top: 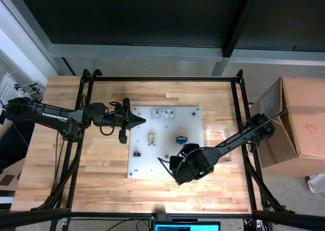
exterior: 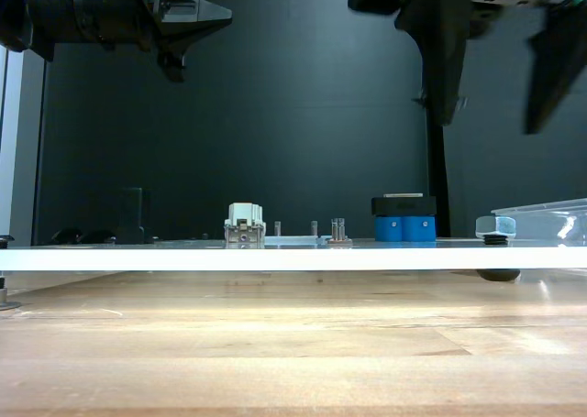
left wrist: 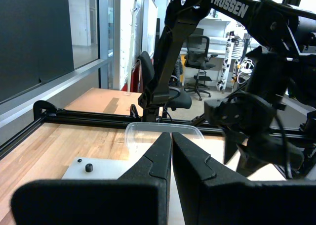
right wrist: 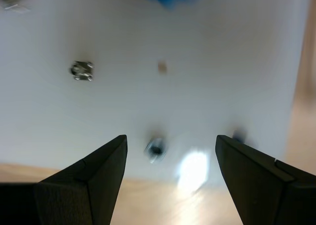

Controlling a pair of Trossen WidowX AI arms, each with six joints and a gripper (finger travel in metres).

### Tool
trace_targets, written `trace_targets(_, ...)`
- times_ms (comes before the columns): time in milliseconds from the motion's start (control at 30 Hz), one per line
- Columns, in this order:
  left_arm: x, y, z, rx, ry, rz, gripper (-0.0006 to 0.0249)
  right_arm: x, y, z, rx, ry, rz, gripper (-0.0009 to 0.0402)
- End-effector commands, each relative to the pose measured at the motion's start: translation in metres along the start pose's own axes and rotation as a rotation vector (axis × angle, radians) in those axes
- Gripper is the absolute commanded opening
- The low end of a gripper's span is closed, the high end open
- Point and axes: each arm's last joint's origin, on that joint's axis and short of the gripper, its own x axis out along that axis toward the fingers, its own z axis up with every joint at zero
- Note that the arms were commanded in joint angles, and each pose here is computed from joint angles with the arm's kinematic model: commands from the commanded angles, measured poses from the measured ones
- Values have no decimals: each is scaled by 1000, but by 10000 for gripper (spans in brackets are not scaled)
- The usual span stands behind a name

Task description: Pick the M12 nut and place it on its threads and fasten

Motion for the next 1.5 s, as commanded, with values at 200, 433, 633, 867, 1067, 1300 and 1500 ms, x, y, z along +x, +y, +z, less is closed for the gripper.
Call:
trace_targets(200,0,0,0,0,0,0,0,-12,-9,-6,-317,-16,18,249)
trace_targets(433,0,0,0,0,0,0,0,-18,-17,-7,-399,-61,-1,249)
trace_targets(633,0,0,0,0,0,0,0,-15,-23,-6,-616,34,-67,249)
trace_targets(867,0,0,0,0,0,0,0,-11,-13,6,-818,92,-21,250)
trace_targets(1067,0,0,0,0,0,0,0,-7,-9,17,-973,190,-7,245)
trace_targets(1300,0,0,0,0,0,0,0,10,1,16,-1219,243,47,153)
trace_targets(1500,0,0,0,0,0,0,0,23,12,9,-1467,221,128,0)
